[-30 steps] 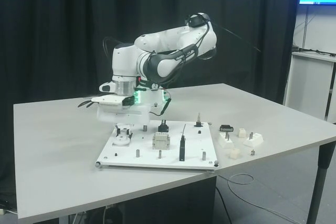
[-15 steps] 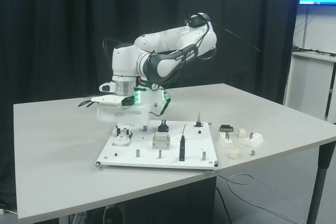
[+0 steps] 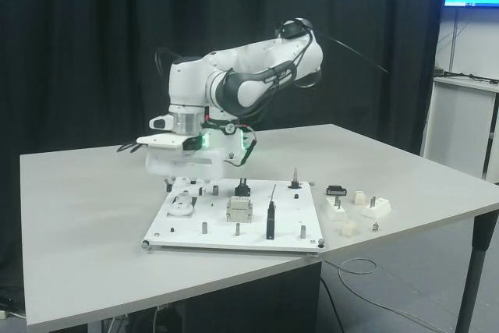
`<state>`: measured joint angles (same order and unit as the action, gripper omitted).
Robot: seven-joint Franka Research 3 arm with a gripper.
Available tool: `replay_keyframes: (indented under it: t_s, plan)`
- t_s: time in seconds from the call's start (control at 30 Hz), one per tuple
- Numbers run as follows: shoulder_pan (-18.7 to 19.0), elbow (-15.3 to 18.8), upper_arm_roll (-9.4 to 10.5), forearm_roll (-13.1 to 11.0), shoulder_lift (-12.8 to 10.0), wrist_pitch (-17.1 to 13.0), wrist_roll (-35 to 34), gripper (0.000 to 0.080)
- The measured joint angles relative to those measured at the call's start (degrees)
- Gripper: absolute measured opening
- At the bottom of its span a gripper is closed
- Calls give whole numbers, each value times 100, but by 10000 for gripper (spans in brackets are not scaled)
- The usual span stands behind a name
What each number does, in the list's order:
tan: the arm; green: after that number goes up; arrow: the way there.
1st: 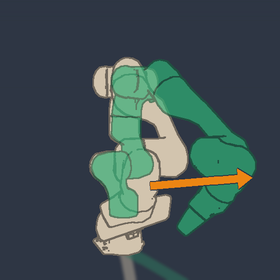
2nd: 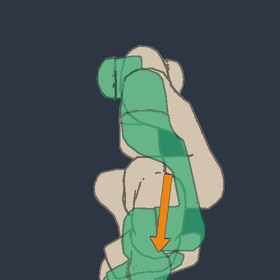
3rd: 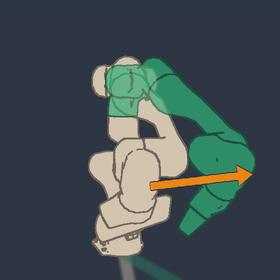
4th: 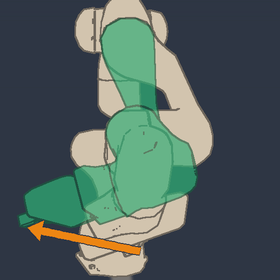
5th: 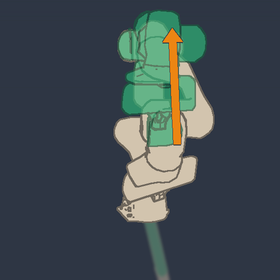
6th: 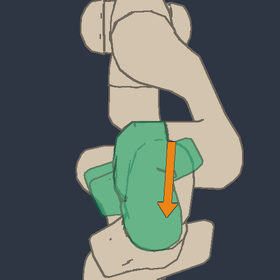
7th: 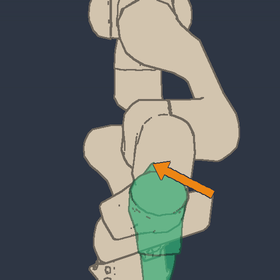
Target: Insert medium gear.
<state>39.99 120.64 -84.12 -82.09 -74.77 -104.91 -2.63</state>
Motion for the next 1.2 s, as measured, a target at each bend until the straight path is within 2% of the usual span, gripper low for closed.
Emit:
replay_keyframes:
  t_s: [0.07, 0.1, 0.37, 0.4, 0.9, 1.2]
  plan:
    - [28, -28, -68, 0, 2, 120, -91, 607]
    - [43, -44, -96, -1, 3, 179, -133, 766]
    - [101, -152, -136, -5, 6, 358, -404, 766]
    - [104, -156, -128, -5, 6, 364, -421, 793]
    - [71, -150, 98, -5, -13, 324, -500, 800]
    - [78, -136, 99, -5, -24, 308, -512, 800]
